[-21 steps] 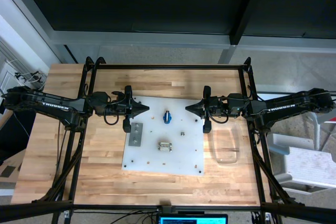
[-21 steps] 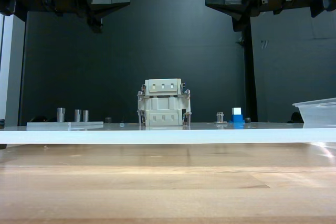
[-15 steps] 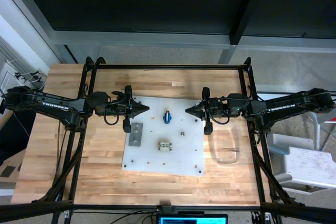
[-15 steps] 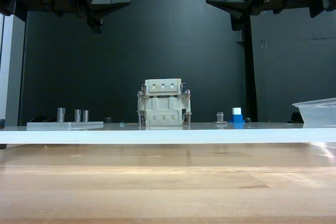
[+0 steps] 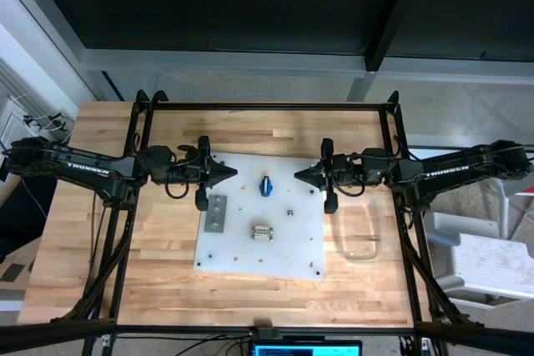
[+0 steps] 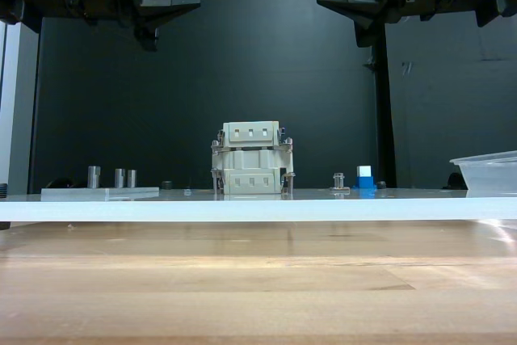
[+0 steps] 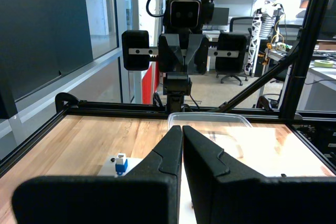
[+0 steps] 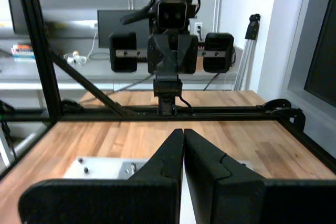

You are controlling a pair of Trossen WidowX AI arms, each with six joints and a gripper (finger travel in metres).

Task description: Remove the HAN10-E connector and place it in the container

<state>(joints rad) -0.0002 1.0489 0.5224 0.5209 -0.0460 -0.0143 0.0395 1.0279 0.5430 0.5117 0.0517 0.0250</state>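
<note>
HAN10-E connector (image 5: 262, 232) sits unpicked on the board (image 5: 292, 248); container (image 5: 359, 236) waits right for drop-off; left gripper (image 5: 232, 173) and right gripper (image 5: 299, 174) hover high over the far half, both closed, empty.

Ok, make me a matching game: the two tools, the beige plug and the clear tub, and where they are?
1 left tool
2 right tool
3 beige plug
4 clear tub

A on the table, right of the white board
B standing on the board
C shut, high over the board's left side
D shut, high over the board's right side

Pairs: 1-C, 2-D, 3-B, 4-A
</note>
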